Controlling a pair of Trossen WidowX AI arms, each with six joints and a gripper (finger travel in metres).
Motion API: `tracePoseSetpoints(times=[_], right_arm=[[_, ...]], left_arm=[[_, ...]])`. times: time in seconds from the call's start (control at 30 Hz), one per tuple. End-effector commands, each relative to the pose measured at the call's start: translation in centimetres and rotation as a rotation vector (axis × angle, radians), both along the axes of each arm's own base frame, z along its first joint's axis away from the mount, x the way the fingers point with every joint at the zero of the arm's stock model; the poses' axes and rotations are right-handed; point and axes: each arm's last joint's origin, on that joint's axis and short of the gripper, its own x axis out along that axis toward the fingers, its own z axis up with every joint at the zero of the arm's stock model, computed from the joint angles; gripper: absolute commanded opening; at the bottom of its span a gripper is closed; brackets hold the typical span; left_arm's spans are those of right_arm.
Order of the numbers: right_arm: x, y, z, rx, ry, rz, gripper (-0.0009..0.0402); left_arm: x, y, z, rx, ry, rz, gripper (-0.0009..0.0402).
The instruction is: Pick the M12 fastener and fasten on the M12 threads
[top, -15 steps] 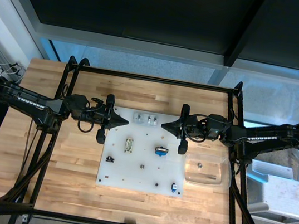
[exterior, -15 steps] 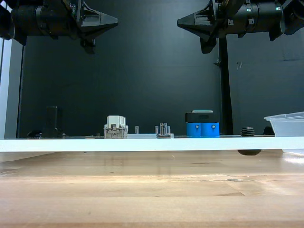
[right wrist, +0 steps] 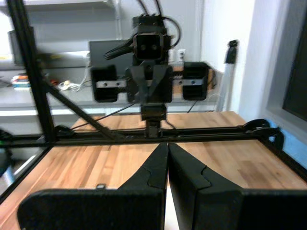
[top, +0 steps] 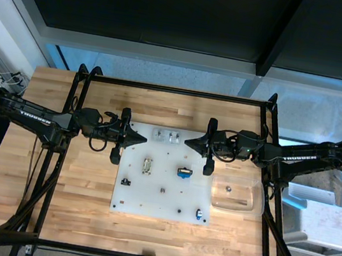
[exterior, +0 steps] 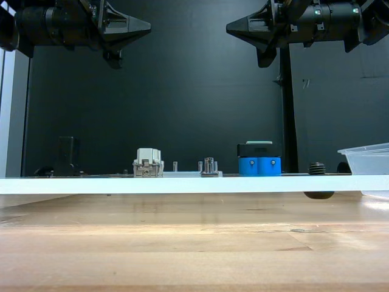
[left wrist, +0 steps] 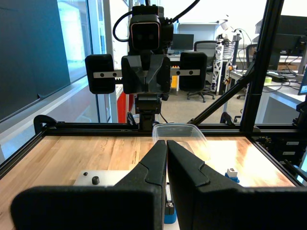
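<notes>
The M12 fastener, a tiny dark nut, lies inside the clear tray to the right of the white board. The black ribbed stud stands bare near the board's near right edge, and its ribs show in the low view. My left gripper hangs high over the board's far left part, shut and holding nothing. My right gripper faces it from the right, also high, shut and holding nothing. Both are far from the nut and the stud.
On the board stand a blue connector block, a grey-white connector and small silver parts at the far edge. A black frame surrounds the table. The tray's wall rises behind the stud in the low view.
</notes>
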Motion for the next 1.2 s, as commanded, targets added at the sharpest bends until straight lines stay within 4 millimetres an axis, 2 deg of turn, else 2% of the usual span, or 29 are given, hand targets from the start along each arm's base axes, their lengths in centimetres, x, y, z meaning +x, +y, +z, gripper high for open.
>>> tracePoseSetpoints(times=[0.03, 0.3, 0.57, 0.77, 1.2], right_arm=[[-0.3, 0.0, 0.3, -0.003, 0.067, 0.013, 0.0000], [-0.7, 0.4, 1.4, -0.098, 0.405, 0.142, 0.0000], [-2.5, 0.6, 1.8, -0.253, 0.733, 0.260, 0.0000], [-3.7, 0.6, 1.8, -0.326, 0.878, 0.326, 0.0000], [-6.2, 0.8, 0.6, -0.478, 1.140, 0.492, 0.0000]], left_arm=[[0.0, 0.0, 0.0, 0.000, 0.000, 0.000, 0.0000], [0.0, 0.0, 0.0, 0.000, 0.000, 0.000, 0.0000], [0.0, 0.0, 0.0, 0.000, 0.000, 0.000, 0.0000], [0.0, 0.0, 0.0, 0.000, 0.000, 0.000, 0.0000], [0.0, 0.0, 0.0, 0.000, 0.000, 0.000, 0.0000]])
